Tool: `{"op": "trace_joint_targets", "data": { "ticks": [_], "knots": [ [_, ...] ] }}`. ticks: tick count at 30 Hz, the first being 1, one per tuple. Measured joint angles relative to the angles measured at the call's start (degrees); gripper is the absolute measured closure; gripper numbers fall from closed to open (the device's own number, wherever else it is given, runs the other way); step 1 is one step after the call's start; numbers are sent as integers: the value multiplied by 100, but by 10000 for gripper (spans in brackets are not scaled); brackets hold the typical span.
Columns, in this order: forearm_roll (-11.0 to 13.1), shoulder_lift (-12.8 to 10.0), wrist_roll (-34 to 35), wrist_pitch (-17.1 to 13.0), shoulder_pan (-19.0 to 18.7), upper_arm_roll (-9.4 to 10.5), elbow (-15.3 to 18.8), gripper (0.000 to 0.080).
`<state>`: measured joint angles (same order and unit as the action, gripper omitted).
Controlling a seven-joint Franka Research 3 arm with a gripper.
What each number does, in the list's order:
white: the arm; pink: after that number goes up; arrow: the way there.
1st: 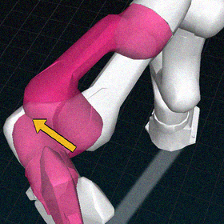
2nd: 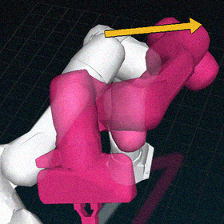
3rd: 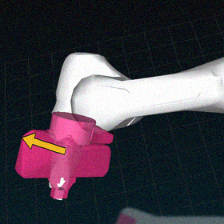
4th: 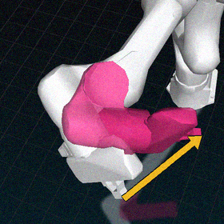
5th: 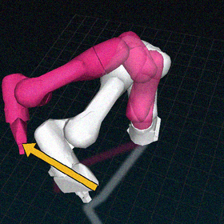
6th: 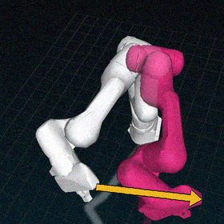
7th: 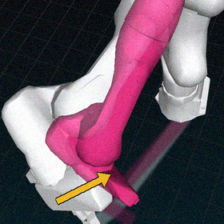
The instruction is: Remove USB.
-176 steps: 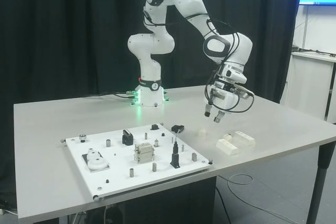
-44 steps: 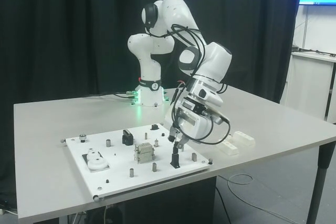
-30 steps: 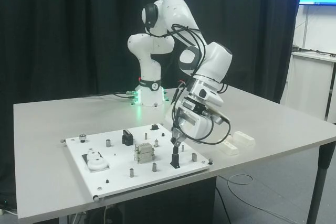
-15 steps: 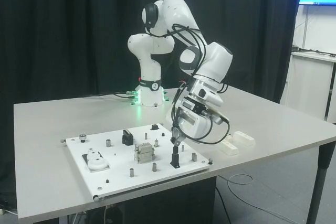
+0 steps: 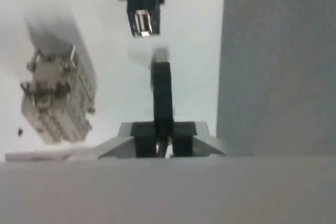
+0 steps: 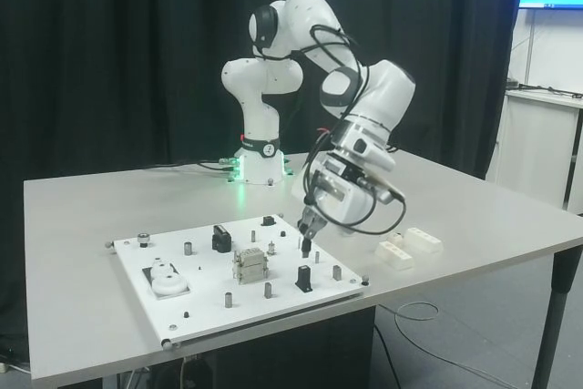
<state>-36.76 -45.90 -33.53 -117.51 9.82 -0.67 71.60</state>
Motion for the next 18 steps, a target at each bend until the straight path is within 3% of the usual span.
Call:
{"op": "trace_joint_targets", "data": {
  "ticks": [9, 18],
  "knots": [
    [-200, 0, -48, 298, -58, 87, -230, 743],
    [-223, 0, -53, 336, -55, 108, -262, 743]
  ]
}}
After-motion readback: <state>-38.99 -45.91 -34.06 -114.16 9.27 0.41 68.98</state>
